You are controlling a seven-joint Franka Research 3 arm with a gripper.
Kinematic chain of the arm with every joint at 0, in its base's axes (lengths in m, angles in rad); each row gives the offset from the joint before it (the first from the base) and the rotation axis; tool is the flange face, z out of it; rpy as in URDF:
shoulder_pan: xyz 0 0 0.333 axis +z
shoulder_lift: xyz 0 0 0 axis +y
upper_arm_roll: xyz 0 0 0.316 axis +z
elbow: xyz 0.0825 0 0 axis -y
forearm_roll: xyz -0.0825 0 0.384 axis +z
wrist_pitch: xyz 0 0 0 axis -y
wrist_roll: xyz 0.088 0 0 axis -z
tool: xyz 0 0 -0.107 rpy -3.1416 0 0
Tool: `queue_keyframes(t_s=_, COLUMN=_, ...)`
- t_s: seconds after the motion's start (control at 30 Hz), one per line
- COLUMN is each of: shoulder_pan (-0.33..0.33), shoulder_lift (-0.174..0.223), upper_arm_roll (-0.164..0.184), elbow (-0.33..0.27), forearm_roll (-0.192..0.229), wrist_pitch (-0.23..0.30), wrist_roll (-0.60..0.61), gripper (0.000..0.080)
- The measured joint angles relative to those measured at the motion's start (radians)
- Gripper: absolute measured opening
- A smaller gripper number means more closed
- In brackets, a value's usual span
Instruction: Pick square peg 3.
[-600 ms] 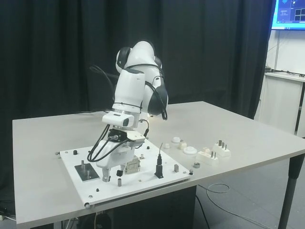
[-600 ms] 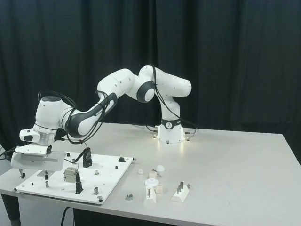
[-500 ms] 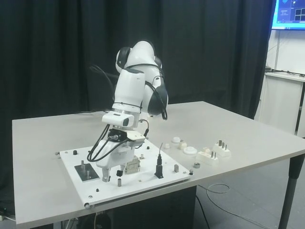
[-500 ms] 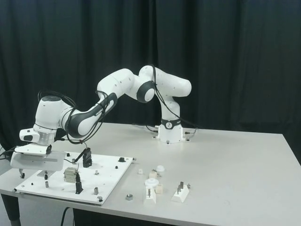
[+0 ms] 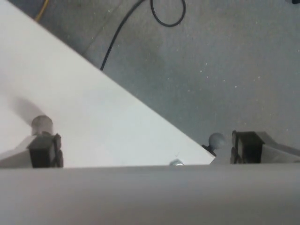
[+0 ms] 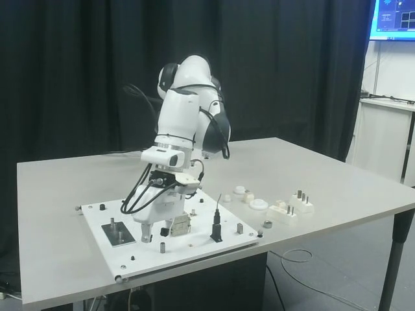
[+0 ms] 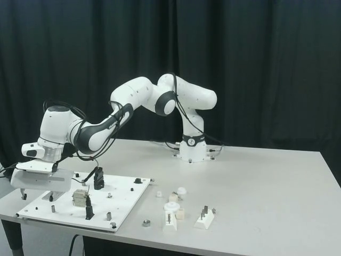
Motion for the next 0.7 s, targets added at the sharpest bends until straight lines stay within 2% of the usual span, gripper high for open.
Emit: queue_keyframes(t_s=0.7, shoulder_pan=0.008, shoulder_lift=-0.037, upper_arm_roll=-0.001, elbow=0.001, forearm_roll=-0.003, wrist_pitch=-0.046, wrist_roll=0.0, gripper=0.08)
